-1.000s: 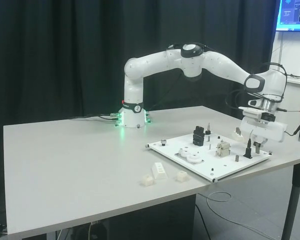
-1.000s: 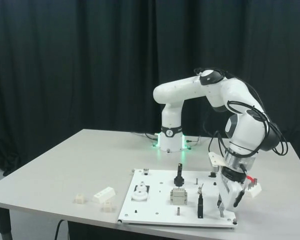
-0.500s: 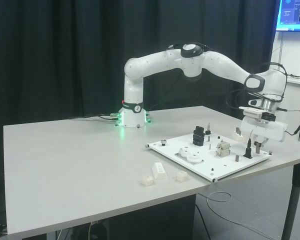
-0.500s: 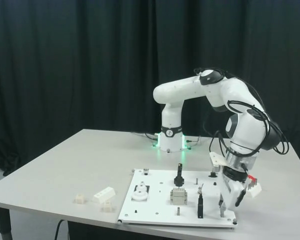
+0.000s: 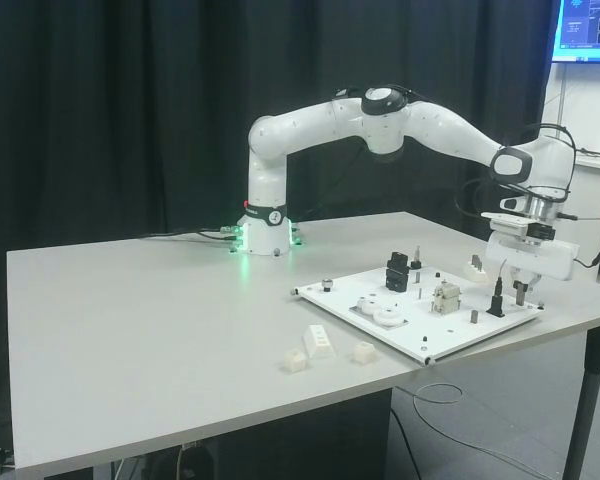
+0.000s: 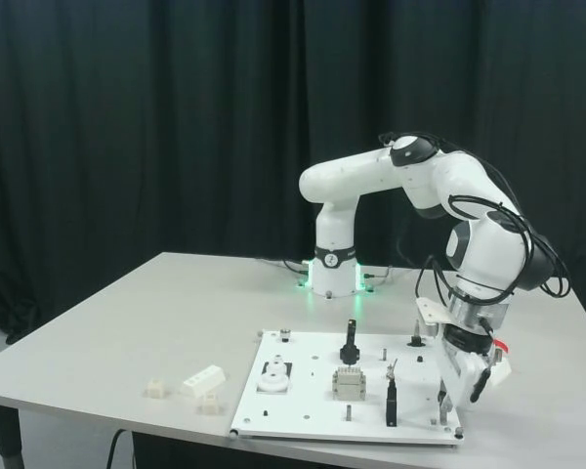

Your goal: Insert square peg 4.

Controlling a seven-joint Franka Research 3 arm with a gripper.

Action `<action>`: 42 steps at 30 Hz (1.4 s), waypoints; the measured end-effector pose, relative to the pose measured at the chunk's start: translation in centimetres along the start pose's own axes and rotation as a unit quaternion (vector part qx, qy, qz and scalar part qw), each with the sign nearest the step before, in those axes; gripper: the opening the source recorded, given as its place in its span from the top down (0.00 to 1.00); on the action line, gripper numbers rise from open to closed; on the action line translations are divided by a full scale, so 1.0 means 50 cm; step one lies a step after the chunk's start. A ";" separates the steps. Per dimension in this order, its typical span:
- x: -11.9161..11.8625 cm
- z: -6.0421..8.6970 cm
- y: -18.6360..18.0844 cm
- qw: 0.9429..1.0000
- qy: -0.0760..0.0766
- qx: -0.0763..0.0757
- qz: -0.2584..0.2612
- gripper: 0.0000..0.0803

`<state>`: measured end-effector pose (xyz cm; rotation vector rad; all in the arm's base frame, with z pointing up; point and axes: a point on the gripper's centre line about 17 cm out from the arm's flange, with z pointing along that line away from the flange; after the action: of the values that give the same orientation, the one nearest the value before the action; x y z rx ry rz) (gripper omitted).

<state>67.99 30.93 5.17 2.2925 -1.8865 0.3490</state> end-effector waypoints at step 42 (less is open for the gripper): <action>0.025 -0.004 -0.005 1.000 0.015 0.003 0.018 0.81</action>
<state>68.42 29.88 5.72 2.2459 -1.9176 0.3929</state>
